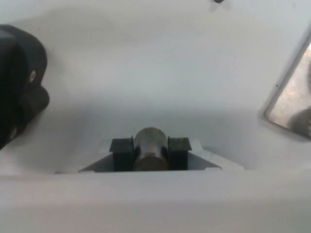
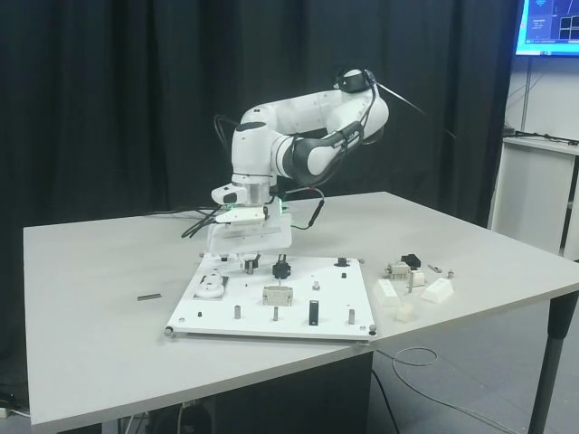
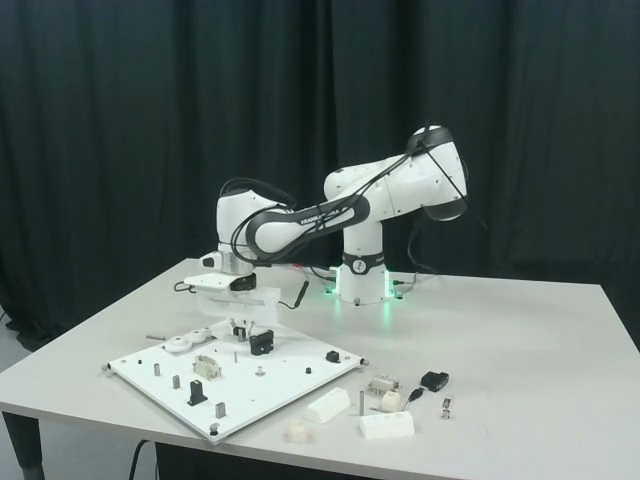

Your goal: Remove round peg 4.

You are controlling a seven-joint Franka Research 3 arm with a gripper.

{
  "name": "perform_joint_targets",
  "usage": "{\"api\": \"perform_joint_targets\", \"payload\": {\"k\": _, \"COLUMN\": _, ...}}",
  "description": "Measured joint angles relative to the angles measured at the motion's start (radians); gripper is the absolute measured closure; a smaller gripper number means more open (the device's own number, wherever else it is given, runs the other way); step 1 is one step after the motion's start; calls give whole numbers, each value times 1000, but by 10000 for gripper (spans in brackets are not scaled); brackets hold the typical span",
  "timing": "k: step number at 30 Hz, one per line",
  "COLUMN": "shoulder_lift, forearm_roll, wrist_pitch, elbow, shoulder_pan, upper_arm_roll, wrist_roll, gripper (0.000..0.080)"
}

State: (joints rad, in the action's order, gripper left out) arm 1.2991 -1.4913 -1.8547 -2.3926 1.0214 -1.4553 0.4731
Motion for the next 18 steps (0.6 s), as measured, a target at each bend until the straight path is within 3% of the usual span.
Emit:
{"api": "perform_joint_targets", "payload": {"k": 11, "shoulder_lift": -2, "forearm_roll": 103, "wrist_pitch": 18, "elbow": 1, "shoulder_pan": 38, "upper_arm_roll": -67, "wrist_roll": -63, "gripper": 657}}
{"api": "perform_joint_targets", "payload": {"k": 18, "shoulder_lift": -7, "forearm_roll": 115, "wrist_pitch": 33, "elbow": 1, "shoulder_pan": 48, "upper_arm_roll": -94, "wrist_roll": -71, "gripper": 657}}
